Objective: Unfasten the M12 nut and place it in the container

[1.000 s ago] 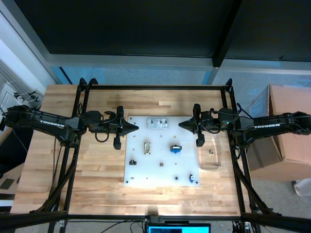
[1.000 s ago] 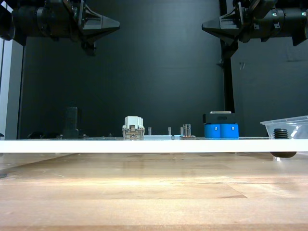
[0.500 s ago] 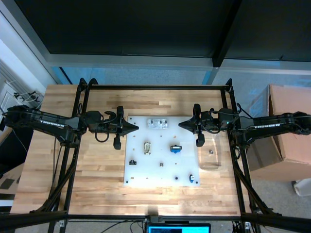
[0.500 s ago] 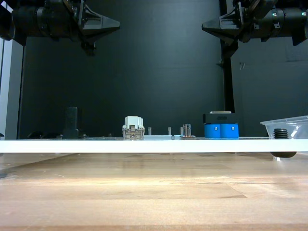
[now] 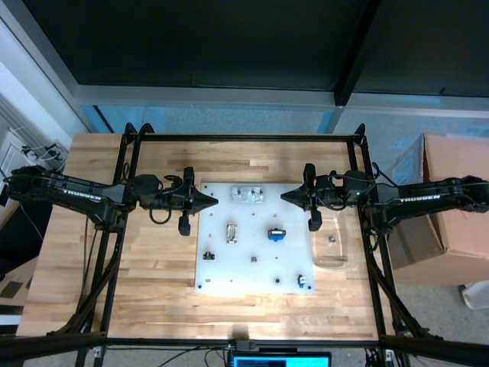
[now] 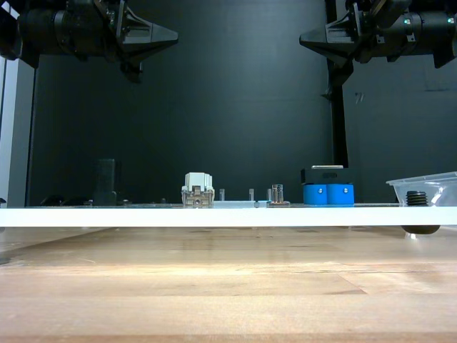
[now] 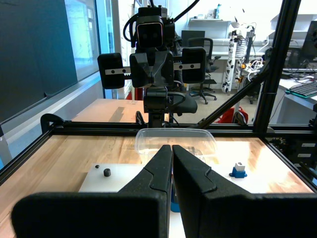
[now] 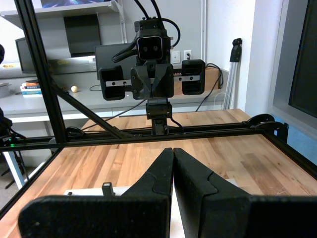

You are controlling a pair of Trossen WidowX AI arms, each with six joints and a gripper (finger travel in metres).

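The small silver nut [image 5: 331,238] lies free inside the clear container [image 5: 328,264], just off the right edge of the white board [image 5: 221,275]. In the low view the black stud [image 6: 416,198] shows bare ribs with no nut on top, in front of the container [image 6: 435,182]. My left gripper [image 5: 216,201] hangs high over the board's far left edge, shut and holding nothing [image 7: 172,147]. My right gripper [image 5: 282,197] hangs high over the board's far right part, above and to the left of the container, shut with nothing between its fingers [image 8: 173,149].
On the board stand a blue connector [image 5: 276,234], a grey-white socket [image 5: 231,233], a silver block [image 5: 248,196] at the far edge and a small blue part [image 5: 303,281] near the near right corner. A black frame [image 5: 244,138] rings the table.
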